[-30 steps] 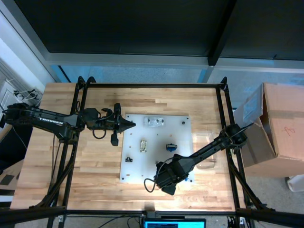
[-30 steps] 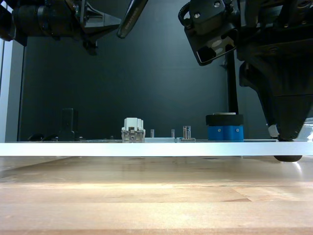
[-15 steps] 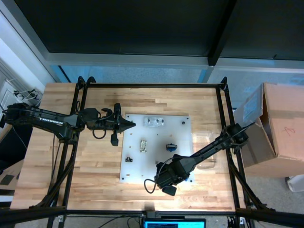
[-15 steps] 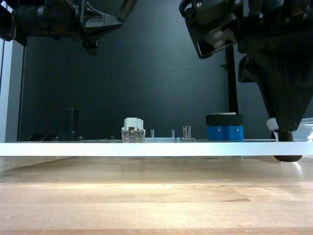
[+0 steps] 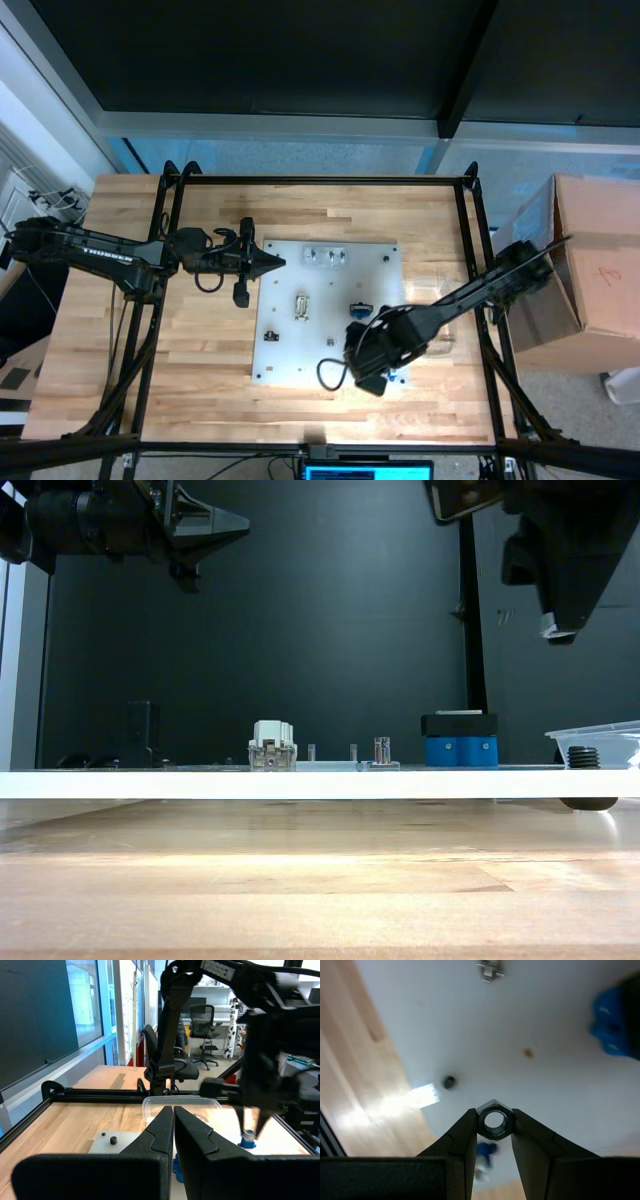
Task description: Unfasten the M12 nut and place it in the container
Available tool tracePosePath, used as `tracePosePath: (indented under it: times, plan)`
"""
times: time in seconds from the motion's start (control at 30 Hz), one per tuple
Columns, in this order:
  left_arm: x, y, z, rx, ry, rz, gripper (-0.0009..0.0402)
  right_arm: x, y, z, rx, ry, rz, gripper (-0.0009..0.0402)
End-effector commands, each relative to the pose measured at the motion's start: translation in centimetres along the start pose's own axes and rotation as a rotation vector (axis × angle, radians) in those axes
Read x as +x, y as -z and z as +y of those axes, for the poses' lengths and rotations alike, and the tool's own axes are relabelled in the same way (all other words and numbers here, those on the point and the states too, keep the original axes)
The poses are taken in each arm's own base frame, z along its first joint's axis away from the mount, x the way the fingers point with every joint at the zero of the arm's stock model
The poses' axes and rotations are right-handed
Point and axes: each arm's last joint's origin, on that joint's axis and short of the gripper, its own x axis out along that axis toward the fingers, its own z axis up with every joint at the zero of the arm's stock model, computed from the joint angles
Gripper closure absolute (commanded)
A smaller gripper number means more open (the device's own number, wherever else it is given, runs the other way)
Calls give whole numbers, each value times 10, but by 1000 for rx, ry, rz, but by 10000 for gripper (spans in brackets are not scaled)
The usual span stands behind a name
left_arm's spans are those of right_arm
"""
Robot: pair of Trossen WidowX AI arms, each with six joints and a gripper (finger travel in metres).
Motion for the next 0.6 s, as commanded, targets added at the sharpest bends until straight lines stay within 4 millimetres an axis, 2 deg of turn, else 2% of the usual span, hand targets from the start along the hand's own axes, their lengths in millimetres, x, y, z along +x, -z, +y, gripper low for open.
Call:
tracePosePath:
  times: [0.03,0.4,0.6]
  plan:
    - [0,0,0,0,0,0,393,-7,10,-20,15,3,-2,381]
    - [0,0,0,0,0,0,393,-23,54,-92,65,14,-31,381]
    - [0,0,0,0,0,0,393,-18,82,-129,83,29,-24,381]
